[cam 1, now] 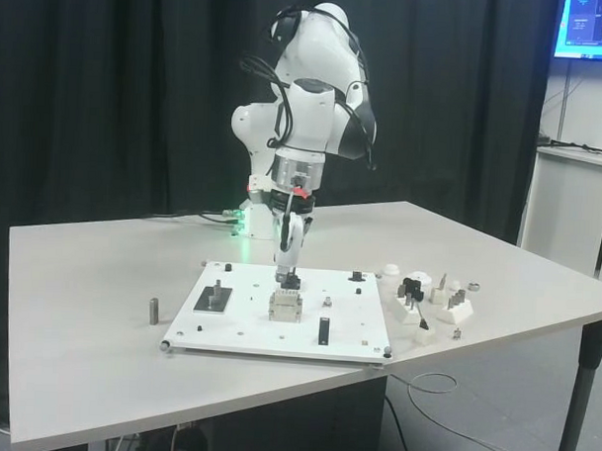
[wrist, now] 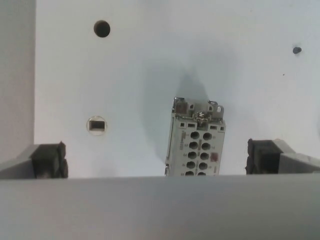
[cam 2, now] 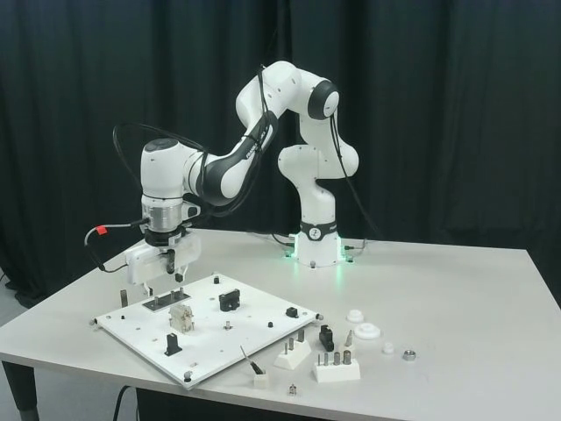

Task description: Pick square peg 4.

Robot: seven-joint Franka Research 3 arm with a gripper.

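Gripper (wrist: 155, 159): above the board, fingers (wrist: 50, 160) blocky, black-tipped, spread wide, holding nothing.
Board (wrist: 150, 60): flat white plate, smooth, with round holes.
Connector (wrist: 196, 145): grey rectangular block with rows of round sockets, under the gripper.
Square peg 4: cannot tell which; small pegs stand in white holder blocks (cam 2: 336, 370) on the grey tabletop (cam 2: 456, 298), well apart from the gripper.
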